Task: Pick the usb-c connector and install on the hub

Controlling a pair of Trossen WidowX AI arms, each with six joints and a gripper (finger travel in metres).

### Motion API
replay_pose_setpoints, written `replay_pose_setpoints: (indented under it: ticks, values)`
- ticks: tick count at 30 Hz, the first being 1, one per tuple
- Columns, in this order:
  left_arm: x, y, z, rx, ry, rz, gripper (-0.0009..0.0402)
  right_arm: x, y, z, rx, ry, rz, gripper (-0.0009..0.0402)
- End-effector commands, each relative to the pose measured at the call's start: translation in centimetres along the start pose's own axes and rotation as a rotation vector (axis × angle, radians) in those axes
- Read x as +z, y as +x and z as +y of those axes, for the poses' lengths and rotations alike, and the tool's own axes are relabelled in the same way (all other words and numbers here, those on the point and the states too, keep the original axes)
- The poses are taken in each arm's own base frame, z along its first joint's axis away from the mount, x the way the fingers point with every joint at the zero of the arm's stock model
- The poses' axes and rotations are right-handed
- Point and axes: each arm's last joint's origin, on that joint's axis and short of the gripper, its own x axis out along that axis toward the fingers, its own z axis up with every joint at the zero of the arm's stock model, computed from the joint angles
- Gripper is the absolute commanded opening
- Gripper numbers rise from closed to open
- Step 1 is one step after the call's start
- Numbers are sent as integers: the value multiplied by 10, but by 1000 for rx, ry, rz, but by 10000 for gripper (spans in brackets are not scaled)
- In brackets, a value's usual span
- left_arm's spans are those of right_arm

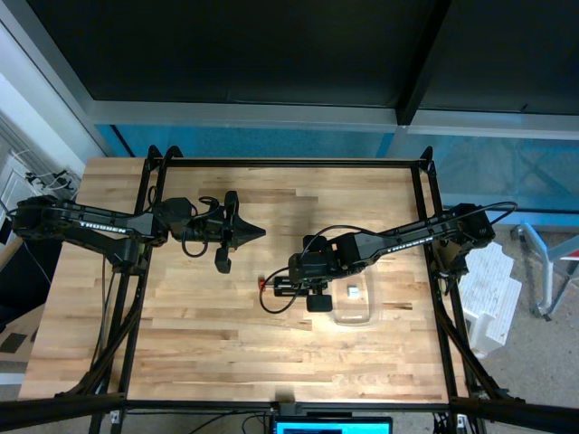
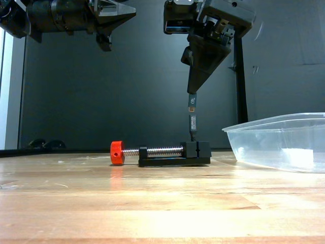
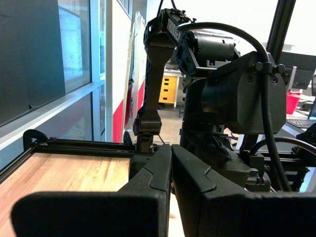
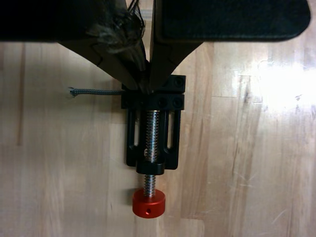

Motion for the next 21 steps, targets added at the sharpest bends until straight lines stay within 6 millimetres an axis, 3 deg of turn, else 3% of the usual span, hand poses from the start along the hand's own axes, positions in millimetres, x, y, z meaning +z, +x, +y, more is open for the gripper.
replay_pose_setpoints:
  ticks: [1,21]
  values:
    - [0,0,0,0,0,0,0,0,0,-1,-3,3,1,0]
    - [0,0,0,0,0,0,0,-2,4,-2,-3,5,8,0]
